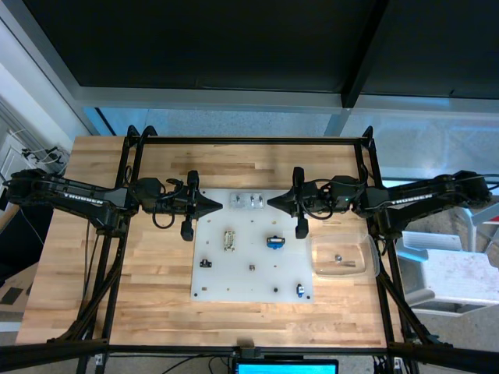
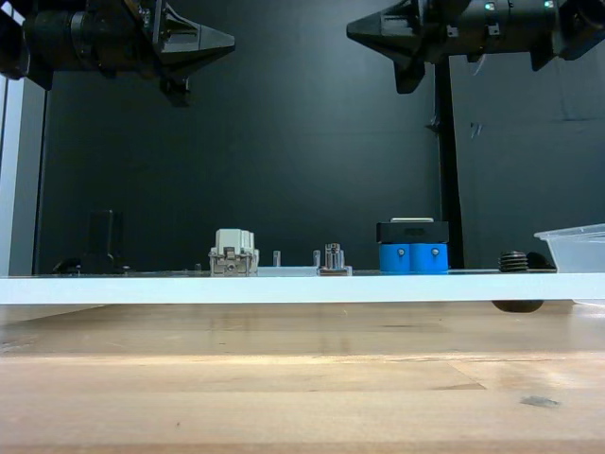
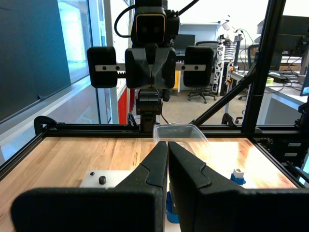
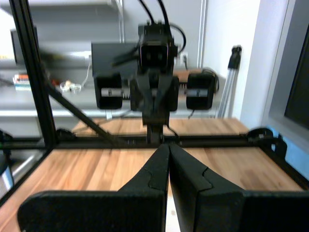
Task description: Pick the M12 fastener and fasten on the M12 threads
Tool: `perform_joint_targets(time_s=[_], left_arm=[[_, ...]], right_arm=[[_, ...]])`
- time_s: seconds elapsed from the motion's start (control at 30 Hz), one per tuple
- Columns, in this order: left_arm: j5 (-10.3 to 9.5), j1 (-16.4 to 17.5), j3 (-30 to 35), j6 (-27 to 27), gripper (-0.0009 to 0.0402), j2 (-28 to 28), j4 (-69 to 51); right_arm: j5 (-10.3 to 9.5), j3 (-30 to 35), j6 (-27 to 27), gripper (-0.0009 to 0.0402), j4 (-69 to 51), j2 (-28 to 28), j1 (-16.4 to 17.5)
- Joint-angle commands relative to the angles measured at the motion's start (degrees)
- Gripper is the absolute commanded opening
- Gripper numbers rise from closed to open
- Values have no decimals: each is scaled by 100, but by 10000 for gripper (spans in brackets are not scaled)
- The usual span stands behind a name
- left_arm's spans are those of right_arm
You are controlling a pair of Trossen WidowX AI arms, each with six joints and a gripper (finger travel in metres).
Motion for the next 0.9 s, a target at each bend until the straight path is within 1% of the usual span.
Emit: perform_joint_targets(time_s=[0.03, 0.1, 0.17, 0.2, 0.23, 0.3, 0.37, 0.4, 0.6, 0.7, 0.9], left_arm=[[2, 0, 2, 0, 0, 0, 0], [2, 2, 2, 0, 0, 0, 0], [2, 0, 2, 0, 0, 0, 0], [2, 2, 2, 0, 0, 0, 0], [2, 2, 2, 0, 0, 0, 0], [2, 0, 2, 0, 0, 0, 0], [2, 0, 2, 0, 0, 0, 0], [2, 0, 2, 0, 0, 0, 0], [2, 0, 2, 0, 0, 0, 0], [2, 0, 2, 0, 0, 0, 0], [2, 0, 2, 0, 0, 0, 0]], right_arm=[[2, 157, -94, 0, -909, -186, 2], [-50, 271, -175, 0, -1384, -267, 13], [-280, 417, -223, 0, -1867, -280, 15], [-328, 507, -297, 0, -2131, -280, 17], [-332, 603, -396, 0, -2420, -273, 26], [-470, 809, -629, 0, -3077, -262, 39], [-514, 1010, -798, 0, -3679, -264, 42], [-608, 1095, -901, 0, -3923, -264, 42], [-623, 1552, -1456, 0, -5344, -264, 72], [-612, 1762, -1827, 0, -6120, -262, 76], [-608, 1989, -2240, 0, -7224, -264, 85]])
